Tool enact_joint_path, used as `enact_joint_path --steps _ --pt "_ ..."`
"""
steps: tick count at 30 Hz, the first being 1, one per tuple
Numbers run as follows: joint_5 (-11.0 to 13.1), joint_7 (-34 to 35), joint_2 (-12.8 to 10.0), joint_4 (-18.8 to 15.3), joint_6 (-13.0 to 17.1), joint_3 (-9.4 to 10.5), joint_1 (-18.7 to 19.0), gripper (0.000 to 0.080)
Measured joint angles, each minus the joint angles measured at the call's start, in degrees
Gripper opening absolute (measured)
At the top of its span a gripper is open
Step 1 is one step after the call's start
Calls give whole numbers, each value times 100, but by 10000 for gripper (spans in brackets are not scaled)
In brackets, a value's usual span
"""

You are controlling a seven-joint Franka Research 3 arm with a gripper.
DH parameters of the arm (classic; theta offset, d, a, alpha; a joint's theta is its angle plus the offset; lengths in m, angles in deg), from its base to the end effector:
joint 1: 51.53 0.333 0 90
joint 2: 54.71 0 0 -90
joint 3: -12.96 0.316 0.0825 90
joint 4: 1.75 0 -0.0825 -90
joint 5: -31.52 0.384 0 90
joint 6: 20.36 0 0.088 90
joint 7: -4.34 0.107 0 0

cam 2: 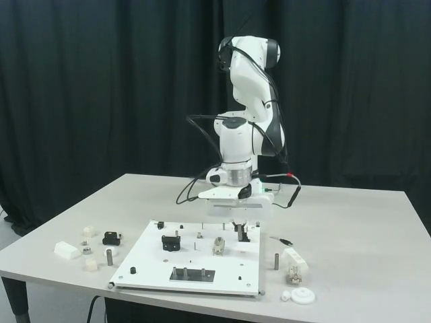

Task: Place square peg 3.

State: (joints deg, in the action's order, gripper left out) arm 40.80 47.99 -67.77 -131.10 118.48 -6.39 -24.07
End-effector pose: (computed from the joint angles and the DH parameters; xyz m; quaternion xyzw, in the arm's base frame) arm 0.5282 0.0750 0.2628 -0.9323 0.3608 0.0265 0.0030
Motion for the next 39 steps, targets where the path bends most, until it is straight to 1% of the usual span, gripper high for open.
enact_joint_path --steps 6,15,31,39 --pt "-72 90 -63 0 60 0 0 114" --pt "-93 194 -129 0 139 3 5 114" --pt "-93 220 -120 73 159 13 32 114" --pt "-93 245 -46 106 155 13 55 114"
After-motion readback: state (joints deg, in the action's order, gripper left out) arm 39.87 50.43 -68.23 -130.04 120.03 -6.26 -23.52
